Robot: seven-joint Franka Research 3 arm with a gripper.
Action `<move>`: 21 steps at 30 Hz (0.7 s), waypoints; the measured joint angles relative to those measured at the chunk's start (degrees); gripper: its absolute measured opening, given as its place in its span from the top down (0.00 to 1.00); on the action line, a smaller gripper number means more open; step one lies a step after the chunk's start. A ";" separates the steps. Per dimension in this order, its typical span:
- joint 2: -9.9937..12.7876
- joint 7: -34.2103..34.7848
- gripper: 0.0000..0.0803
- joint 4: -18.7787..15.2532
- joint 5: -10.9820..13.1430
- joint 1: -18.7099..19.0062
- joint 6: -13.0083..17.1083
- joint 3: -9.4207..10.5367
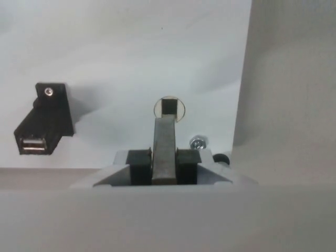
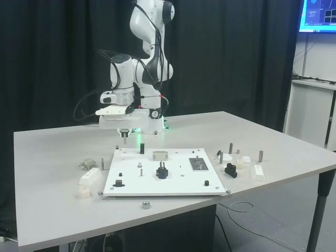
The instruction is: Place square peg 4.
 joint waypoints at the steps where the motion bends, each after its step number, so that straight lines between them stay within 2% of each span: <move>1: -0.05 -0.05 0.88 0.01 -0.33 0.03 0.00 0.00; 13: -0.69 -3.10 0.88 0.57 -3.70 0.14 0.30 -0.08; 21: -0.89 -5.44 0.88 1.04 -5.95 0.05 2.97 -0.77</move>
